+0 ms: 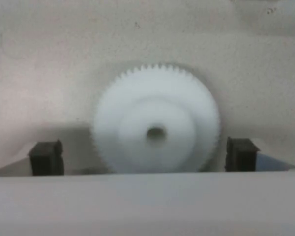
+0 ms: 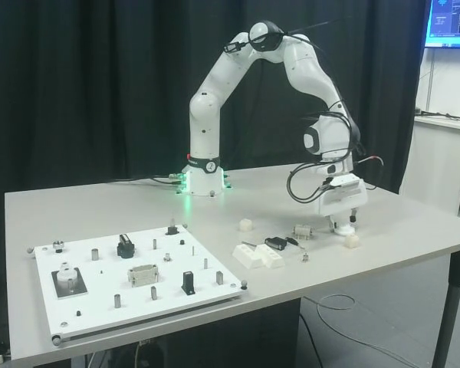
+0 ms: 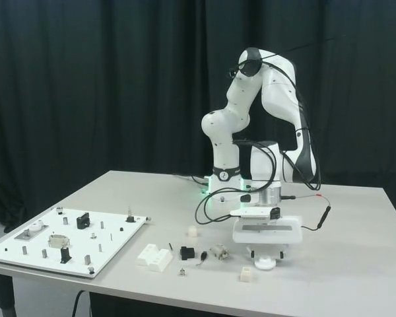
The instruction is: Place large gear.
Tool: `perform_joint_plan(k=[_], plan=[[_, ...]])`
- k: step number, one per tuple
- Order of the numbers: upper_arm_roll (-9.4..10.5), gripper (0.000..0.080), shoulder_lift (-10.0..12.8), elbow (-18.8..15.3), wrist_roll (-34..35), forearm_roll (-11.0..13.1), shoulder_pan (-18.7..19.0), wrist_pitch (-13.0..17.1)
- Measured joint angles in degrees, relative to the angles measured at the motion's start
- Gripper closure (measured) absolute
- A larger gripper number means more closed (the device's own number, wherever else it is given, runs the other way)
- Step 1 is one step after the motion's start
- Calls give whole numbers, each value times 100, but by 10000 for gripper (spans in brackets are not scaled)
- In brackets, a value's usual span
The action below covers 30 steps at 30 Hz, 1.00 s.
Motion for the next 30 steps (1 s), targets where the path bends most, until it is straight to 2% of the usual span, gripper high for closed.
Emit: perform_joint_plan(k=[6,7,8,20,26,30], plan=[[-3,88,-54,53,61,1,12,-8],[-6,25,-75,58,63,1,13,-8],[-10,8,-101,60,65,1,13,-9],[-204,3,-468,57,68,-36,13,-139],[-351,3,-617,60,105,-260,13,-400],[-435,3,-680,85,325,-529,14,-600]])
